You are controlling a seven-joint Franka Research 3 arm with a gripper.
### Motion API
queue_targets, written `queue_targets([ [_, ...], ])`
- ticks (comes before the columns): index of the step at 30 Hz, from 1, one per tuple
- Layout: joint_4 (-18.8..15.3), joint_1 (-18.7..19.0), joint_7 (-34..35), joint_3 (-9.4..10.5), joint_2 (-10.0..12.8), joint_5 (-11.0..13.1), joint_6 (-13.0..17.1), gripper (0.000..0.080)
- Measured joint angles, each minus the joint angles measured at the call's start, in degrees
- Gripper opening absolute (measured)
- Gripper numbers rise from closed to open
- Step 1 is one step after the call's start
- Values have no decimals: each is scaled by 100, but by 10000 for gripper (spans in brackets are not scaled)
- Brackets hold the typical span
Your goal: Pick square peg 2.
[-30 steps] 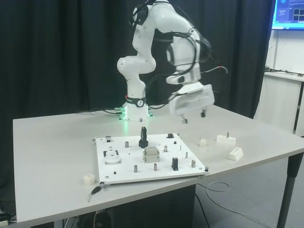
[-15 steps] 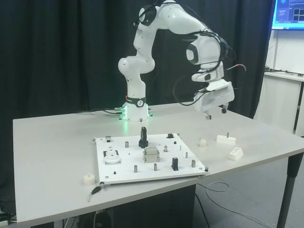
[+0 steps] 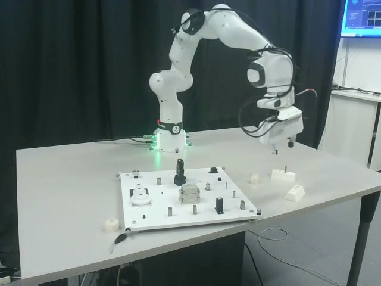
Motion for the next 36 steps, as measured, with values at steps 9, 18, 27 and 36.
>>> queue_targets([
  [9, -2, 412, 0, 1, 227, 0, 95, 800],
  [18, -55, 780, 33, 1, 397, 2, 152, 800],
  [27, -245, 1067, 29, 1, 442, -56, 231, 800],
  [36, -509, 1295, 22, 1, 442, -226, 392, 800],
])
